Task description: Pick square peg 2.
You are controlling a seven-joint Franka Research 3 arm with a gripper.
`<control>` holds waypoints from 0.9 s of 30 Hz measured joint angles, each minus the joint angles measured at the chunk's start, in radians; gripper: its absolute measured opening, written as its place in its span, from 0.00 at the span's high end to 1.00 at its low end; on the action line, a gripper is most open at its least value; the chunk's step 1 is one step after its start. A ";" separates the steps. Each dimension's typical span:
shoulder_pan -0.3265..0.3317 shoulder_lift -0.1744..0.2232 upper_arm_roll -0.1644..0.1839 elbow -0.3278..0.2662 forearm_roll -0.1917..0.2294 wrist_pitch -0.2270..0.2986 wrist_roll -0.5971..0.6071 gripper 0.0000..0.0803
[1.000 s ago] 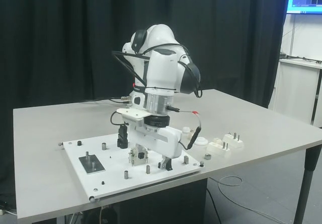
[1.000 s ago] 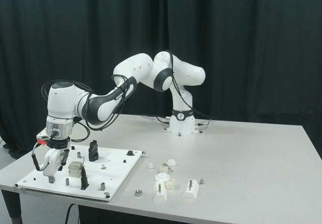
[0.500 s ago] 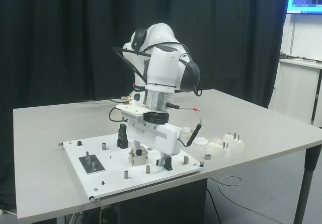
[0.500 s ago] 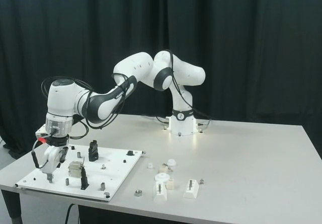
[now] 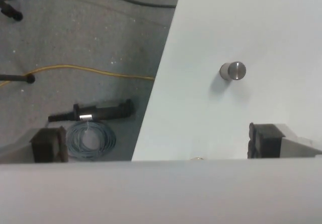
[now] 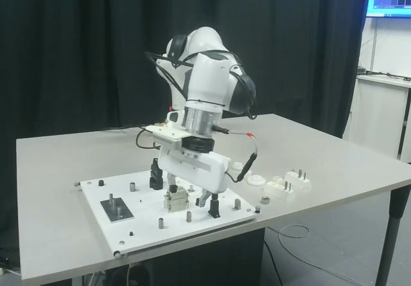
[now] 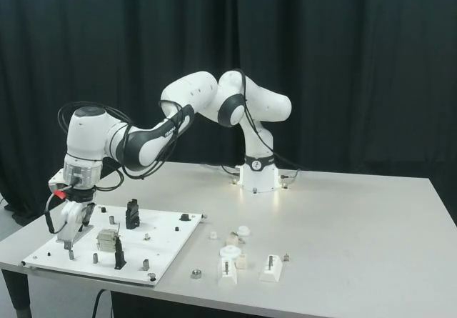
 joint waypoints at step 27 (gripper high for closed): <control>0.003 -0.013 0.001 0.010 -0.026 -0.026 0.001 0.00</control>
